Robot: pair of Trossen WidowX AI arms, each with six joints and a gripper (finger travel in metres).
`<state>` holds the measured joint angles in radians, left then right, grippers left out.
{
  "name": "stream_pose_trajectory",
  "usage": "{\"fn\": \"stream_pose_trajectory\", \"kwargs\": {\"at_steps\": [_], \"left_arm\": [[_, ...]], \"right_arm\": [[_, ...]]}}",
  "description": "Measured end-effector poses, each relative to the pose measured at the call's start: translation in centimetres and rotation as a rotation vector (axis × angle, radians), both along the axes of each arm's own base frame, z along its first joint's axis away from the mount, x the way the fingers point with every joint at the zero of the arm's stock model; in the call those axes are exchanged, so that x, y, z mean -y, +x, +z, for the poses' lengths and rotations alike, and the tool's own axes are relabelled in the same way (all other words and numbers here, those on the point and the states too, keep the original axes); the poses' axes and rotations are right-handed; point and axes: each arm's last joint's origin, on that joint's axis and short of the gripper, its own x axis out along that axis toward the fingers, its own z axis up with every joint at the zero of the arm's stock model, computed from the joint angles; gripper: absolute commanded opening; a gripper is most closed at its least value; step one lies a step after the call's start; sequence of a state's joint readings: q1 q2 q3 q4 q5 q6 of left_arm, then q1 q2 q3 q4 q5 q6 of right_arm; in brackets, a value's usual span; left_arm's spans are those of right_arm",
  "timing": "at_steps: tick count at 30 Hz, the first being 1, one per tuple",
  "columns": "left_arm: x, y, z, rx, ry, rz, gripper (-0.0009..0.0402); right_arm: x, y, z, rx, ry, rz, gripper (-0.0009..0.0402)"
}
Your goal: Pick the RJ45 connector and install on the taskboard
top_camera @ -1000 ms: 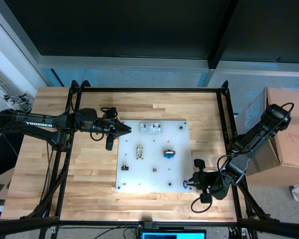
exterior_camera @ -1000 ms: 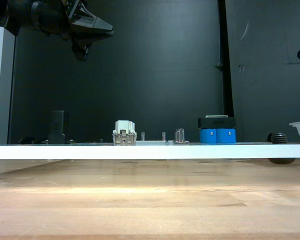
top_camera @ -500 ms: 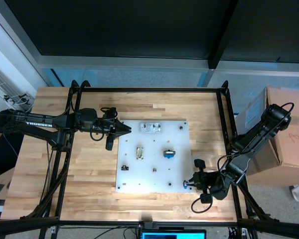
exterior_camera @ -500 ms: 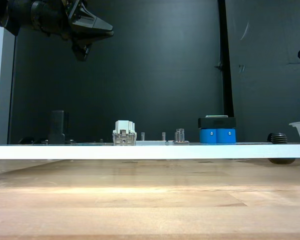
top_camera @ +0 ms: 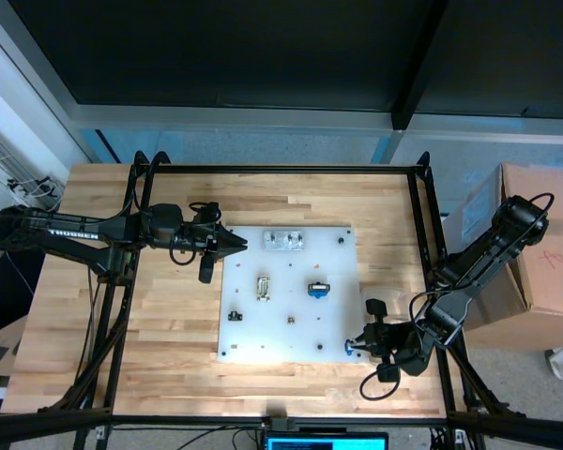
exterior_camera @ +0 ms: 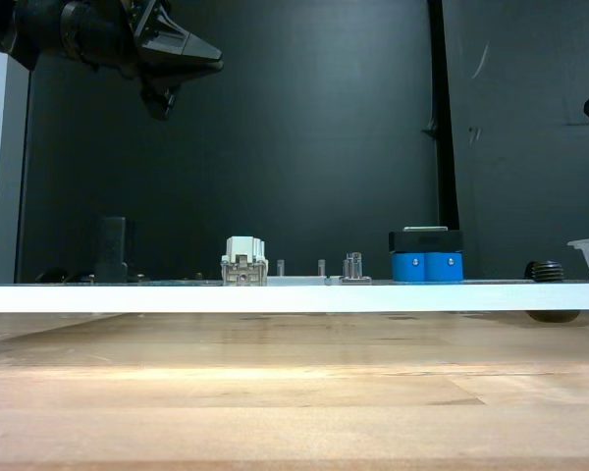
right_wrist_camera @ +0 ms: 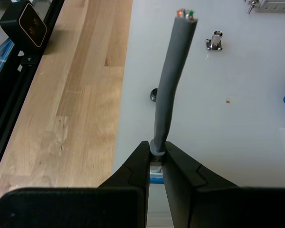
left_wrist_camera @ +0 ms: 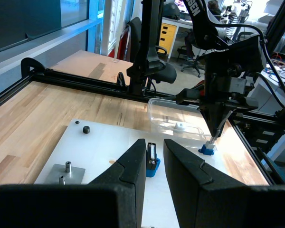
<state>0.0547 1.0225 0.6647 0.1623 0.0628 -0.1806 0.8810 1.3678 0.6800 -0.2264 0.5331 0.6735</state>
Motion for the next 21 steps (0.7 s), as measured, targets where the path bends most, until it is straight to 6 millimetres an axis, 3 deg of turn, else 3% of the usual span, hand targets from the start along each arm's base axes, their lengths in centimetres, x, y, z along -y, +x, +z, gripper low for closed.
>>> {"fn": "stream_pose_trajectory", "kwargs": {"at_steps": [11,21], "left_arm": [[0.0,0.0,0.0,0.000,0.000,0.000,0.0049],[0.0,0.0,0.0,0.000,0.000,0.000,0.0049]], "right_arm": [[0.2,0.0,-0.3,-0.012,-0.012,0.002,0.0000],[-0.1,0.2,-2.0,-0.032,-0.042,-0.012,0.0000]]}}
